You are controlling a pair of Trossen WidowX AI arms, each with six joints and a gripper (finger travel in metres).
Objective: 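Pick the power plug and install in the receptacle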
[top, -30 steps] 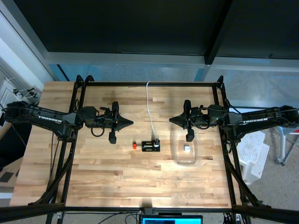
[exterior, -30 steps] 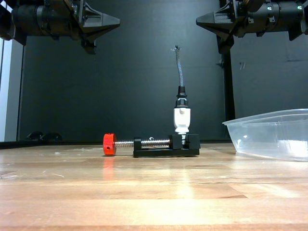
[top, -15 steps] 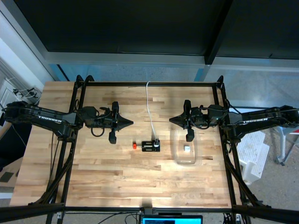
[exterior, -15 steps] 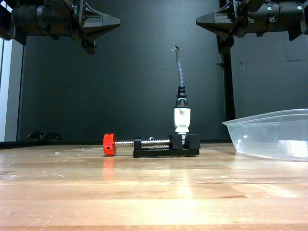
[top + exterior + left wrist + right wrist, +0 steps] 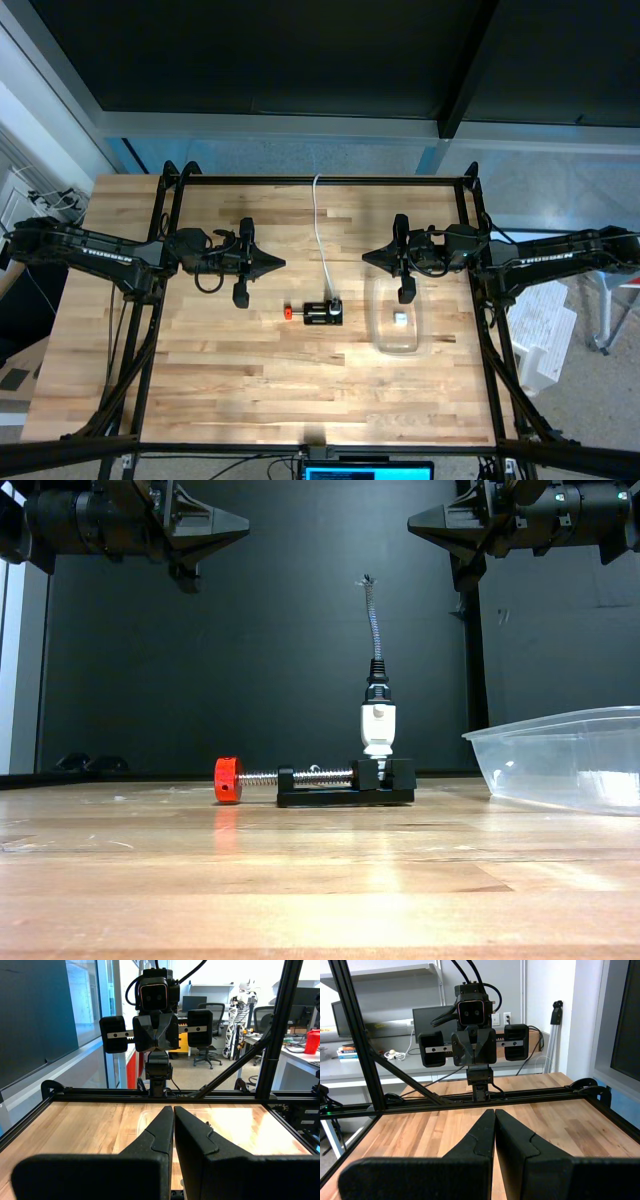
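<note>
While the black red-knobbed clamp [image 5: 318, 314] is gripping the white-faced receptacle block [image 5: 337, 303] steady for insertion at frame centre, I am hovering my left gripper [image 5: 276, 263] and right gripper [image 5: 368, 257] above the wooden desk [image 5: 250, 390], jaws clenched empty; the tiny black power plug I cannot find.

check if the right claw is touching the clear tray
Apart. Low view: the right claw hangs shut far higher than the clear tray, dark gap between. The left claw hangs shut, high, left of the clamp.
</note>
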